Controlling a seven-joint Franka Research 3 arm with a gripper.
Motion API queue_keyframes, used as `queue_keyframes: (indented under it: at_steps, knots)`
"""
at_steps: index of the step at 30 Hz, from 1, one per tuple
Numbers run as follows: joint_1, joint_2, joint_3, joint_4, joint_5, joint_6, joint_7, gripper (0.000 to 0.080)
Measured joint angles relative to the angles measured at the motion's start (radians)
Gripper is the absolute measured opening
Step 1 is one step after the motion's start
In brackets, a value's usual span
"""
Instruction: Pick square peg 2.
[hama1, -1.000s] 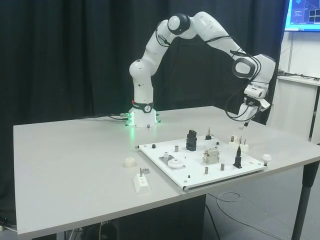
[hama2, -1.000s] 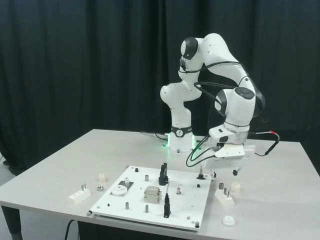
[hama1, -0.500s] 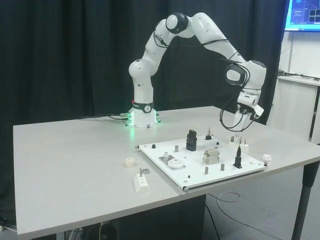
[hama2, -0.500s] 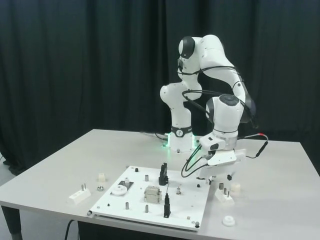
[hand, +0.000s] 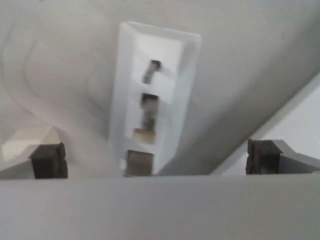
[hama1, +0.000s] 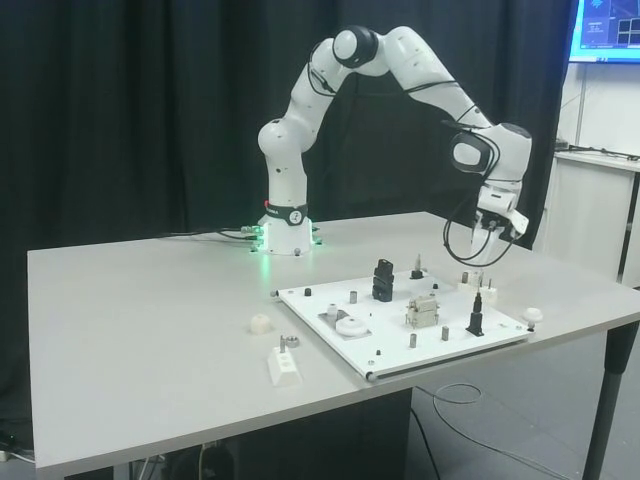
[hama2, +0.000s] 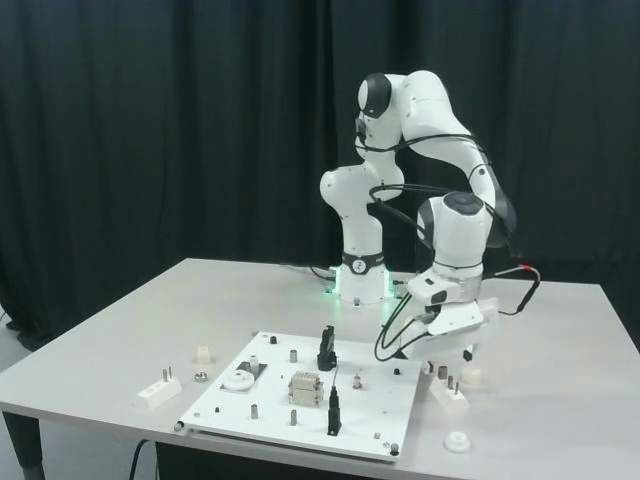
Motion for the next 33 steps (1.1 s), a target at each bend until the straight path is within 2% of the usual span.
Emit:
queue_keyframes:
  at_steps: [7,23,33]
  knots:
    - [0.019,-0.010,0.008,-0.016,0.000,0.044,0.015,0.0800]
    - [0.042,-0.079,0.007,-0.144,-0.001,0.188,0.017,0.0800]
    - [0.039,-0.086,0.001,-0.164,-0.004,0.199,0.018,0.0800]
